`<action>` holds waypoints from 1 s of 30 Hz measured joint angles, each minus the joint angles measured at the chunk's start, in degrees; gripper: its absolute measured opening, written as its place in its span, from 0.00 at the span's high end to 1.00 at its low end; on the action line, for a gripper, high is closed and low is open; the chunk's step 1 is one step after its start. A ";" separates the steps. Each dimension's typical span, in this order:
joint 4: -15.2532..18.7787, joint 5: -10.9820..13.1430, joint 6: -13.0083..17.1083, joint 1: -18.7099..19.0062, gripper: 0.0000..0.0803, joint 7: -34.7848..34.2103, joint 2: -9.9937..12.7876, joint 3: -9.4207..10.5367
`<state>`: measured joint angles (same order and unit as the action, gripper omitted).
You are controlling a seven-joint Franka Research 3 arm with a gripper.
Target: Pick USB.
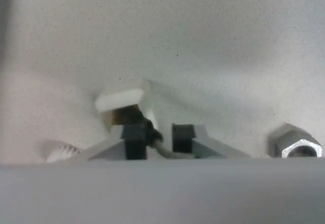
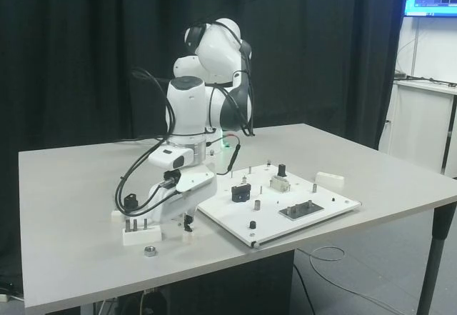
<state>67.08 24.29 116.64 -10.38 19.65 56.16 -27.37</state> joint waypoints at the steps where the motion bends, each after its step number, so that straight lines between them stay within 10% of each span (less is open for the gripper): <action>1: -0.05 0.00 -0.04 0.00 0.62 0.00 0.00 0.01; 2: -0.10 0.00 -0.10 0.00 0.62 0.00 0.00 0.02; 3: -0.17 0.00 -0.16 0.00 0.90 0.00 0.00 0.03; 30: -5.83 -0.02 -8.54 -0.37 0.96 0.00 -0.04 -1.98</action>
<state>61.25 24.27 108.10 -10.75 19.65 56.13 -29.35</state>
